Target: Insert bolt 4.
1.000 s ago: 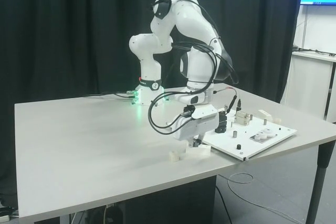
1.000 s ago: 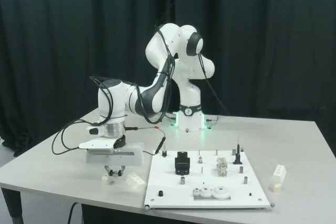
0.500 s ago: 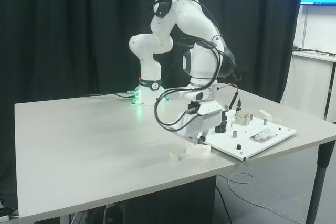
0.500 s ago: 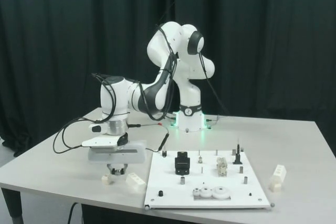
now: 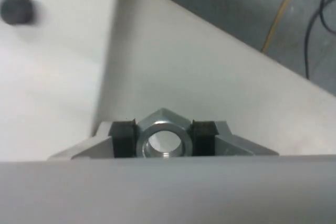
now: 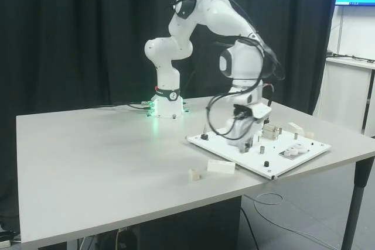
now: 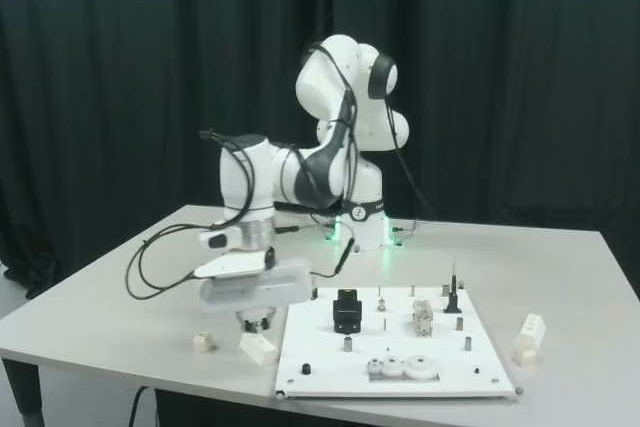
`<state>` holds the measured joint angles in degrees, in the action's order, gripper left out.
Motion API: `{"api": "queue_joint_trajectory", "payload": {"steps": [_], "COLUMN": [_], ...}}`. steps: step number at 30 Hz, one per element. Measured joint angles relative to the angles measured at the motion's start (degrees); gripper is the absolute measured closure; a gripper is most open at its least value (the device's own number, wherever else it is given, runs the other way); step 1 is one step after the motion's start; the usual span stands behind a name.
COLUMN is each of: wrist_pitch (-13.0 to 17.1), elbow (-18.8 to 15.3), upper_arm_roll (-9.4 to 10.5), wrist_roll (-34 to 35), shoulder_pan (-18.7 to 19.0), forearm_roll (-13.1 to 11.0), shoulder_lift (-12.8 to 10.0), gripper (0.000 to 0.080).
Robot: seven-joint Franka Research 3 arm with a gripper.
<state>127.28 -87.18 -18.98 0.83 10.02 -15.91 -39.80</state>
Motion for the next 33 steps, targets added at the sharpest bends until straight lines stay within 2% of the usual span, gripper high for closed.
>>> {"api": "queue_joint_trajectory", "payload": {"steps": [4,11,21,33], "wrist_pitch": [-0.79,-1.87,-2.71,-2.7], "elbow": [0.65,1.64,2.51,4.23], "upper_arm_roll": [0.0,0.0,0.0,0.0], "wrist_roll": [-1.74,-9.81,-20.57,-24.28], "shoulder_pan": [1.71,4.33,6.36,6.8], "forearm_roll": [0.01,0.41,2.16,3.2], "shoulder_lift": [0.01,0.01,-0.08,-1.95], "gripper": [0.0578,0.0578,0.0578,0.0578]}}
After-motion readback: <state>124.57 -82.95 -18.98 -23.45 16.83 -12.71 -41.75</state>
